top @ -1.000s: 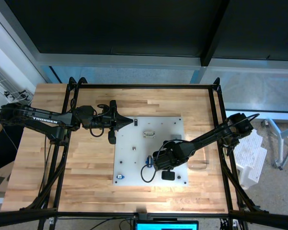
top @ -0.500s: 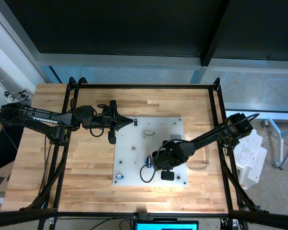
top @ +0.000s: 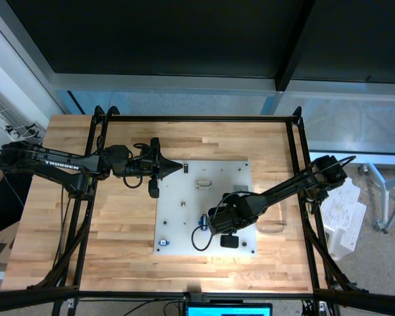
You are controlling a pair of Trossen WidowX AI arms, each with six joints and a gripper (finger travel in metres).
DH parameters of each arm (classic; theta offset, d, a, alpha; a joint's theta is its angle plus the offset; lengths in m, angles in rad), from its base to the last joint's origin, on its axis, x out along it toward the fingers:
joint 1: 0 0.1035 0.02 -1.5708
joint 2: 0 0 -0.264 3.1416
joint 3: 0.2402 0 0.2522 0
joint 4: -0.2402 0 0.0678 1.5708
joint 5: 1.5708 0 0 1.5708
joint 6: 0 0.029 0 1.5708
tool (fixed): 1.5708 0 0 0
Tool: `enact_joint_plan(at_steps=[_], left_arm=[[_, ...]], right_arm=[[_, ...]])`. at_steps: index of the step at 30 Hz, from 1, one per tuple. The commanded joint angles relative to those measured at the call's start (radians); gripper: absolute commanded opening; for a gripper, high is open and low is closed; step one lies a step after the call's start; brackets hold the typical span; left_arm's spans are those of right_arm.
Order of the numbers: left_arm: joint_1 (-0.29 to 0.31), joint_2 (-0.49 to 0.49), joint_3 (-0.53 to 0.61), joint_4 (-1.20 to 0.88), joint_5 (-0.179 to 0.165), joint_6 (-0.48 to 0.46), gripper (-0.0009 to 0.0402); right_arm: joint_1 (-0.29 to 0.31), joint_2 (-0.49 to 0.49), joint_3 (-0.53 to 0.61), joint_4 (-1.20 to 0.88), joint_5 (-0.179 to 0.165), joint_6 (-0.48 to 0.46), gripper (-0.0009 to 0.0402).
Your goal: Pick the 16mm cylinder and install on the taskboard
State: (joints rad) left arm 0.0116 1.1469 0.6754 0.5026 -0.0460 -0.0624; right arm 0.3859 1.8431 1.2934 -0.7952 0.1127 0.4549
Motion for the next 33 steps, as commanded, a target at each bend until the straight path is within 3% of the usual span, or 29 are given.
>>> enact_joint_plan(at_steps=[1, 20, 33], left_arm=[[0.0, 0.0, 0.0, 0.0, 0.0, 0.0, 0.0], [0.0, 0.0, 0.0, 0.0, 0.0, 0.0, 0.0], [0.0, 0.0, 0.0, 0.0, 0.0, 0.0, 0.0]], right_arm=[[0.0, -0.002, 0.001, 0.0, 0.0, 0.0, 0.0004], [0.001, -0.002, 0.001, -0.004, -0.001, -0.011, 0.0011], [0.001, -0.027, -0.007, -0.009, 0.001, -0.028, 0.0205]])
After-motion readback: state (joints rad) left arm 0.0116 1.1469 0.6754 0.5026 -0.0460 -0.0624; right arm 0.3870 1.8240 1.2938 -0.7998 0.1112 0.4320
